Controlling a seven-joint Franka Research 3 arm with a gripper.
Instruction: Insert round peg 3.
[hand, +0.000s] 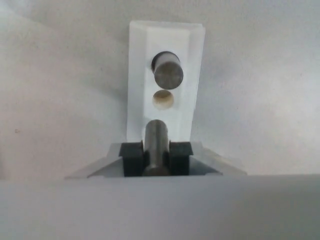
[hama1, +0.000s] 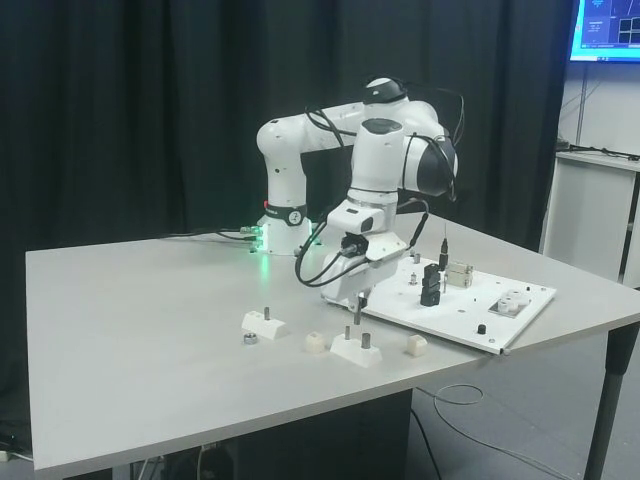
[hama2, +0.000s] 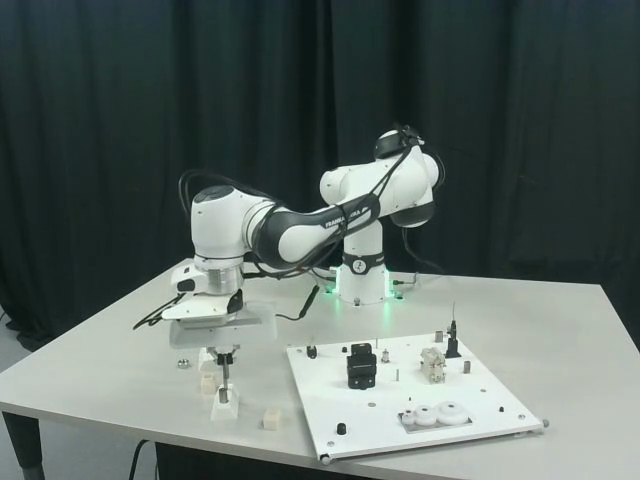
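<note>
In the wrist view my gripper (hand: 156, 156) is shut on a grey round peg (hand: 156, 140), which hangs upright between the black fingers (hand: 131, 156). Just beyond the peg lies a white holder block (hand: 140, 75). It carries one standing grey peg (hand: 168, 71) and an empty round hole (hand: 163, 99) between that peg and the held one. From the first room view the gripper (hama1: 359, 296) hovers a little above the block (hama1: 357, 352) near the table's front. The second room view shows the gripper (hama2: 225, 368) right over the block (hama2: 224, 408).
A second white block with a peg (hama1: 263, 321) and a small ring (hama1: 249, 338) lie to the left. Two small white cubes (hama1: 314, 342) (hama1: 415, 344) flank the block. A white board (hama1: 520, 325) with fixtures lies to the right, reaching the table edge.
</note>
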